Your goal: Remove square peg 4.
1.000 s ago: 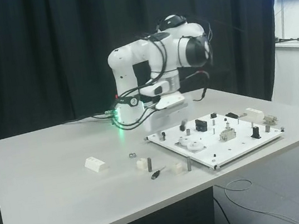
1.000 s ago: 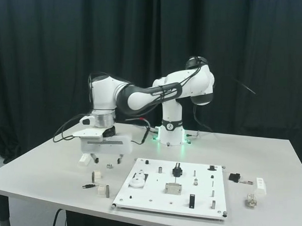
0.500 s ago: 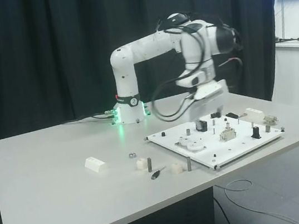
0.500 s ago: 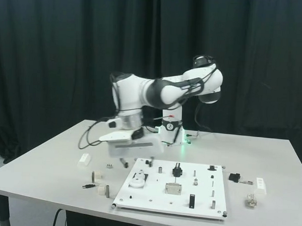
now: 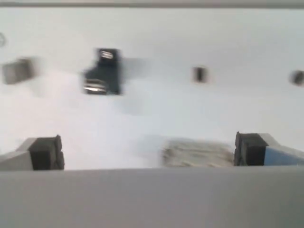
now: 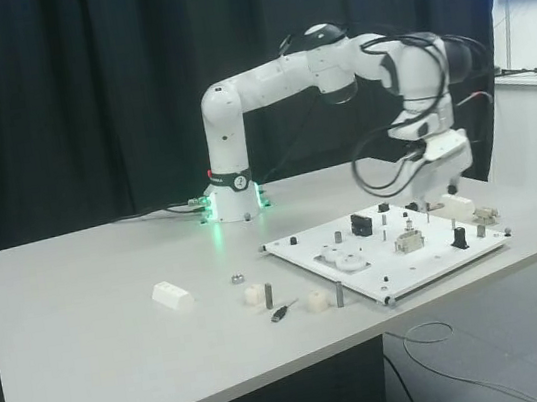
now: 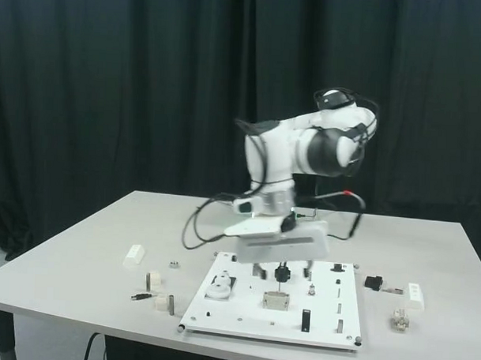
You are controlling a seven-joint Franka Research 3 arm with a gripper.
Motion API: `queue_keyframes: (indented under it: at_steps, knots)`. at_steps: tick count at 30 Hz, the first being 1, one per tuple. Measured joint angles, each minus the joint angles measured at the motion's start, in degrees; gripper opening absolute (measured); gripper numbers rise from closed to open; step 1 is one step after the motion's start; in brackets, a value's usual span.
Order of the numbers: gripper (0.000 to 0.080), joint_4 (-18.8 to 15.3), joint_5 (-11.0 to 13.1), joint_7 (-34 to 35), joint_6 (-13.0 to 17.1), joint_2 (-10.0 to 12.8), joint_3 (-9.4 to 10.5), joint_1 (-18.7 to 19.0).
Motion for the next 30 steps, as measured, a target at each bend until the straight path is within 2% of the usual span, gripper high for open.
queue_keyframes:
  at_steps: [14,30]
  knots:
    - [0.08,6.6,-4.5,10.3,5.4,-0.1,4.98,2.7]
    - [0.08,8.9,-6.8,15.1,11.5,-0.2,11.35,2.8]
